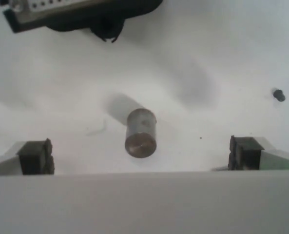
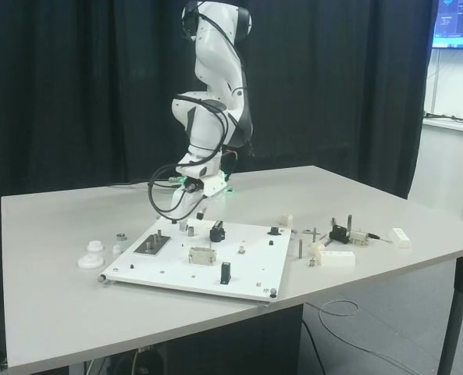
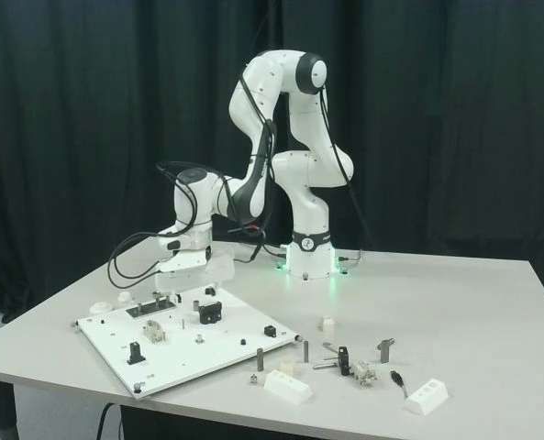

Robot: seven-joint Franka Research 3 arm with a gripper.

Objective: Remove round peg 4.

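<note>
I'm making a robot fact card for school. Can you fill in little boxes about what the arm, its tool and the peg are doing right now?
arm: white, bent low over the white board
tool: tool open, one finger each side of the peg, not touching it
peg: round peg standing upright in the board, not yet lifted
table: grey table
loose parts: small white blocks beside the board

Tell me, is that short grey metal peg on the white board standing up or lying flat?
Standing upright. In the wrist view the short grey metal peg shows its round top face, rising from the white board between the open gripper fingers.
</note>
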